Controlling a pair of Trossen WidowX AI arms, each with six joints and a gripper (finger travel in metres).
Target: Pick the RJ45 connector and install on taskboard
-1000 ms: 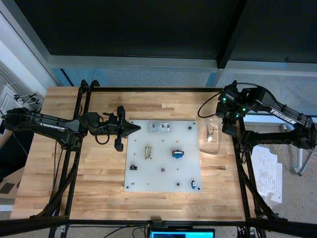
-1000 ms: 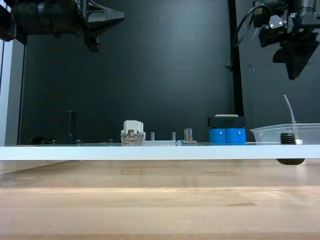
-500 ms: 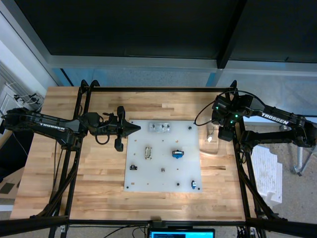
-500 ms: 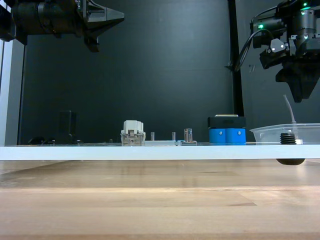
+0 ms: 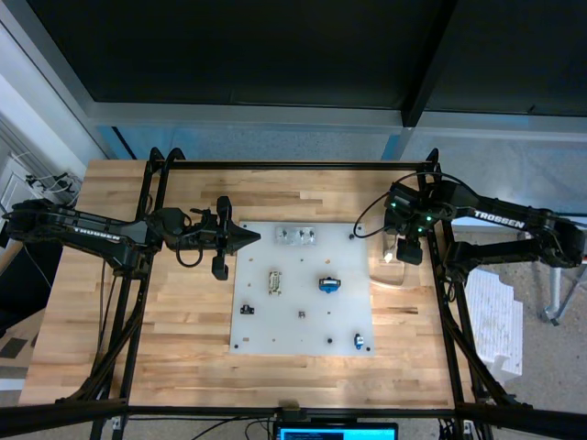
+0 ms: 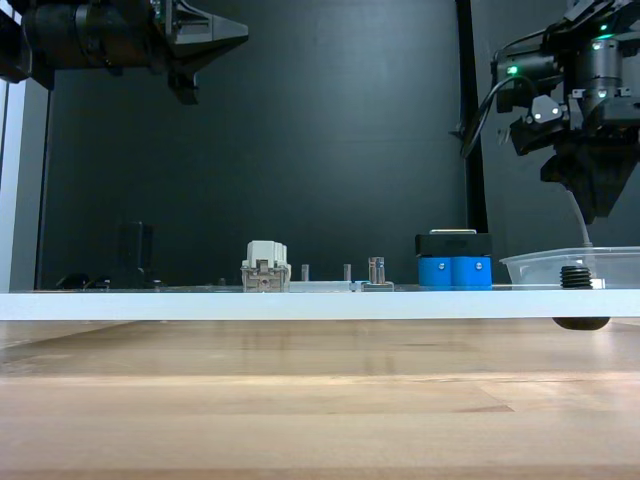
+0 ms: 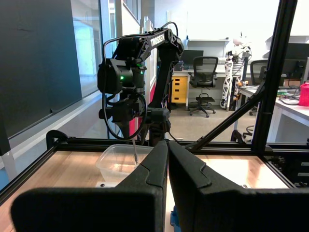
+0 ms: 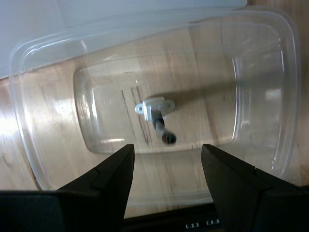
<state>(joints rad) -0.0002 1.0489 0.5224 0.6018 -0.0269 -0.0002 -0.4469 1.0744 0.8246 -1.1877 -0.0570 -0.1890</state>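
The RJ45 connector [image 8: 153,107], a tiny whitish plug with a short cable stub, lies inside a clear plastic tray [image 8: 29,145] just right of the taskboard [image 5: 303,284]. My right gripper [image 8: 166,147] hangs directly over the tray, open, with its fingers either side of the plug and above it. In the low view the right gripper [image 6: 598,215] sits just above the tray rim [image 6: 540,262]. My left gripper [image 5: 252,236] hovers high at the board's left edge, shut and empty.
On the white board stand silver blocks [image 5: 296,236], a grey-white connector housing [image 5: 273,282], a blue fitting [image 5: 328,284] and another blue fitting [image 5: 359,343]. Black frame rails run around the wooden table [image 5: 138,330].
My right gripper has moved left and come down over the tray, from well above it to just over its rim. The left arm has not moved.
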